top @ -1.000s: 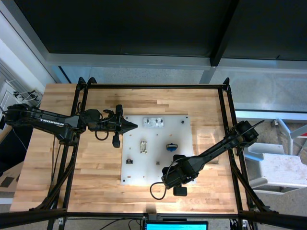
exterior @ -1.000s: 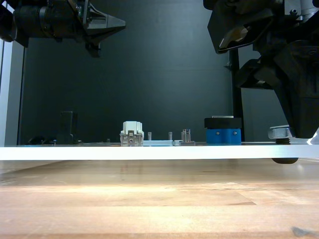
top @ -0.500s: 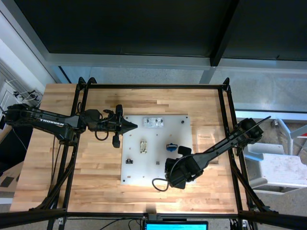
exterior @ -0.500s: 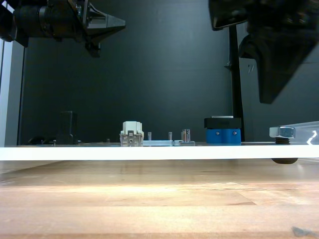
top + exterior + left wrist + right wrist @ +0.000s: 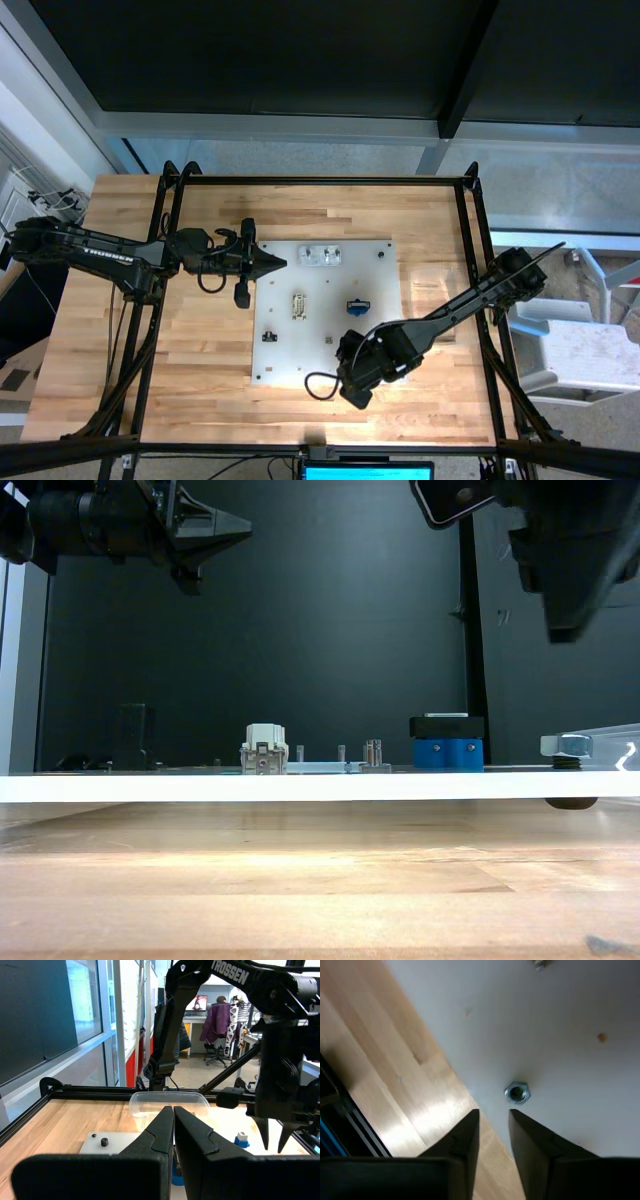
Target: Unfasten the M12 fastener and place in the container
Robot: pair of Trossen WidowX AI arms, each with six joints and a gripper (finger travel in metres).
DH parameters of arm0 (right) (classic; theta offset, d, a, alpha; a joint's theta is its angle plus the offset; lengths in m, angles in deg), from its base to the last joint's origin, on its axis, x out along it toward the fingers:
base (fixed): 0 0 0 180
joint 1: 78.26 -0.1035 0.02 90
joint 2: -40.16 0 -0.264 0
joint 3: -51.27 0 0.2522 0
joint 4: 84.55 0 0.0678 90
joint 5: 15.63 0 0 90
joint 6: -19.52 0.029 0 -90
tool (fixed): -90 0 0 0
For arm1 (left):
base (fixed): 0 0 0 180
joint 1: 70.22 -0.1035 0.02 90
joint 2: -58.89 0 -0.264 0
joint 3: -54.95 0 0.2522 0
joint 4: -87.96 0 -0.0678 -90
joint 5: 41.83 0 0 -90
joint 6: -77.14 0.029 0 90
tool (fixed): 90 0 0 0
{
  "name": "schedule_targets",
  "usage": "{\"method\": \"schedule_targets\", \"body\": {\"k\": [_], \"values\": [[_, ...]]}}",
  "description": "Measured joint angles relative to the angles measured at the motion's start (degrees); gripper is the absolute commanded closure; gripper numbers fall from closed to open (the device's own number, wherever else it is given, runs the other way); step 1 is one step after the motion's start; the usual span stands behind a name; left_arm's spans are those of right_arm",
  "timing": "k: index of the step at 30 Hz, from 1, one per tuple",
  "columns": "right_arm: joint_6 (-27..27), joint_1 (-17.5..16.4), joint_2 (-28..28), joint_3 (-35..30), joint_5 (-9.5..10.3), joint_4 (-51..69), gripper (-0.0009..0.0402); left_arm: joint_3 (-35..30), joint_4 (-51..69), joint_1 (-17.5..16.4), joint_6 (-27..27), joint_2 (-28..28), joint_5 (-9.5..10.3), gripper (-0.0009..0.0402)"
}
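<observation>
R claw (image 5: 492, 1112) hangs over near-right edge of white board (image 5: 290, 355), fingers parted w/ a narrow gap, released, gripping nothing. M12 nut (image 5: 568, 745) sits on its stud (image 5: 570, 764), atop the black ribs, below & clear of that claw. Clear container (image 5: 430, 283) stands on worktop (image 5: 200, 350) just right of board. L claw (image 5: 275, 263) is clenched, tips together, raised at board's far-left edge.
</observation>
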Motion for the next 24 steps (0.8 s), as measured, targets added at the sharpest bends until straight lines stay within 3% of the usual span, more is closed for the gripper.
{"method": "schedule_targets", "body": {"k": [2, 12, 20, 24], "values": [[-3.28, 0.02, 0.63, -0.13, 0.57, 0.11, 0.0259, 0.00, 0.00, 0.00, 0.00, 0.00, 0.00, 0.0393], [-5.07, 0.35, 2.89, -0.13, -0.52, 0.66, 0.0155, 0.00, 0.00, 0.00, -0.02, 0.02, 0.00, 0.0393], [-13.31, 0.48, 3.43, -0.13, -3.02, 0.85, 0.0147, 0.00, 0.00, 0.00, 0.00, 0.02, 0.00, 0.0393], [-16.70, 0.76, 3.43, 0.11, -3.06, 1.18, 0.0151, 0.00, 0.00, 0.00, 0.00, 0.02, 0.00, 0.0393]]}}
